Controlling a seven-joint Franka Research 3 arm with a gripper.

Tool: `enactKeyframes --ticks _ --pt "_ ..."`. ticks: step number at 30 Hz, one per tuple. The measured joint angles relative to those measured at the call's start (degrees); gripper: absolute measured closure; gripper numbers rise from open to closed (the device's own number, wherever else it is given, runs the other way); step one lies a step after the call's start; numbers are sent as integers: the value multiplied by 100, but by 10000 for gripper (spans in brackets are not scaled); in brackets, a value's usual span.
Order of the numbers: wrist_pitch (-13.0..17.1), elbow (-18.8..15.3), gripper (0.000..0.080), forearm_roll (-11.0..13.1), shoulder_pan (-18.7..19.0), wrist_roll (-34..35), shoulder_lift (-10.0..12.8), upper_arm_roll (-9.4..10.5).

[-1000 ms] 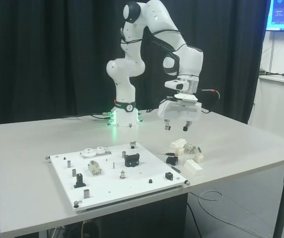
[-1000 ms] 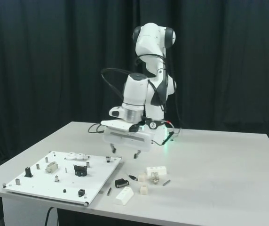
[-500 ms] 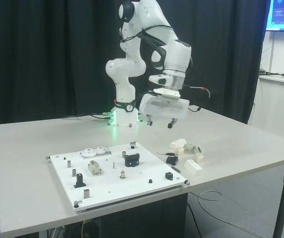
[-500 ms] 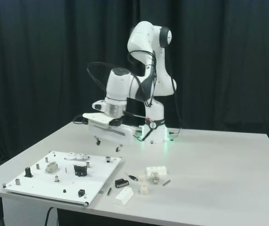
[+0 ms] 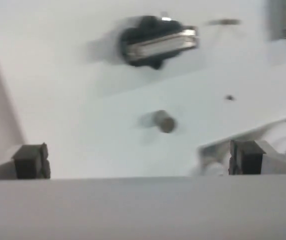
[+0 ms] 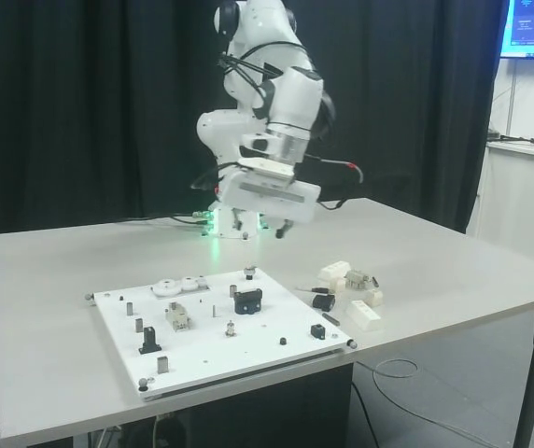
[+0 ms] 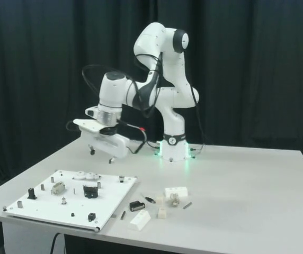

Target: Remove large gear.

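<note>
Grey table (image 6: 52,271) carries white board (image 6: 248,350), loose parts (image 6: 351,294).

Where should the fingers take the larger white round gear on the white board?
Across its rim, from straight above: the larger white round gear lies flat on the white board with a smaller white gear close beside, so pinch its free sides.
</note>
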Motion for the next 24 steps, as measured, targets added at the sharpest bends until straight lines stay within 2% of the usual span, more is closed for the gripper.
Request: enactKeyframes --ticks 11,20,24 --pt "183 -57 3 -68 -428 -496 3 -324" --pt "684 -308 3 7 -688 -668 4 -627" --pt "929 -460 3 130 -770 -812 4 -754"
